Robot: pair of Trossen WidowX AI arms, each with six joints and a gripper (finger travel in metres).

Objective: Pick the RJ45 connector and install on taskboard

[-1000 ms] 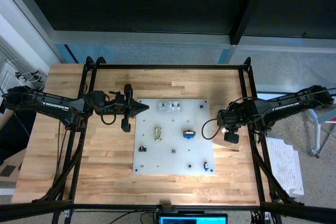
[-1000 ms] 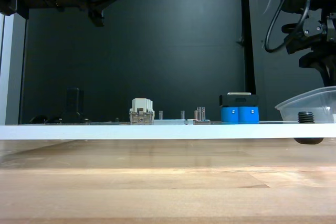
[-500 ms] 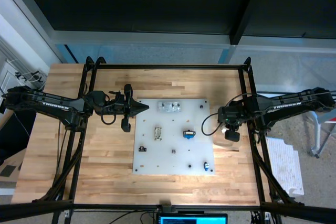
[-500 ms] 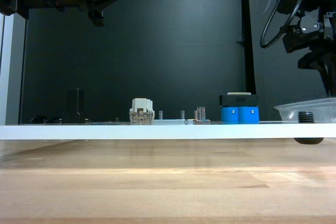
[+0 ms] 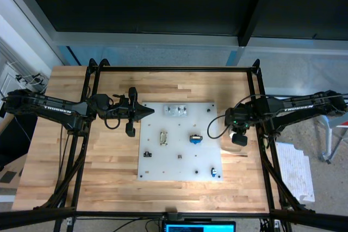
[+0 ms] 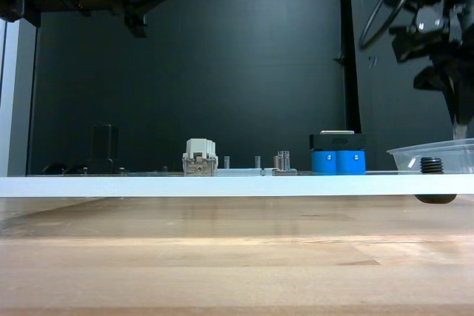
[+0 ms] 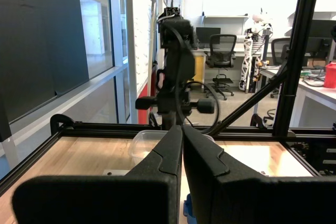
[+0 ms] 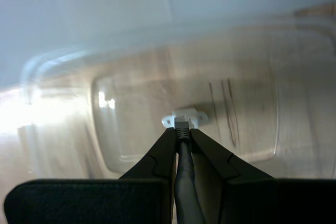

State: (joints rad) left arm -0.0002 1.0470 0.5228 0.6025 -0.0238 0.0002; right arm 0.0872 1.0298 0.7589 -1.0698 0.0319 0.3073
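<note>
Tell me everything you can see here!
light wooden table: one, tan, underneath.
large white square taskboard: one, white, middle of table.
blue mounted parts: two, blue, on taskboard.
beige mounted block: one, beige, on taskboard.
silver mounted bracket: one, silver, taskboard's far edge.
small clear plastic tray: one, clear, right of taskboard.
tiny whitish-clear RJ45 connector: one, whitish, held above tray.
left gripper: one, black, shut, raised near taskboard's left edge.
right gripper: one, black, shut on connector, above tray.

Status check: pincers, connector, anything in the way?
Idle left pincer shut, high over taskboard's left edge. Working right pincer shut on RJ45 connector, over clear tray. Nothing seen in the way.
</note>
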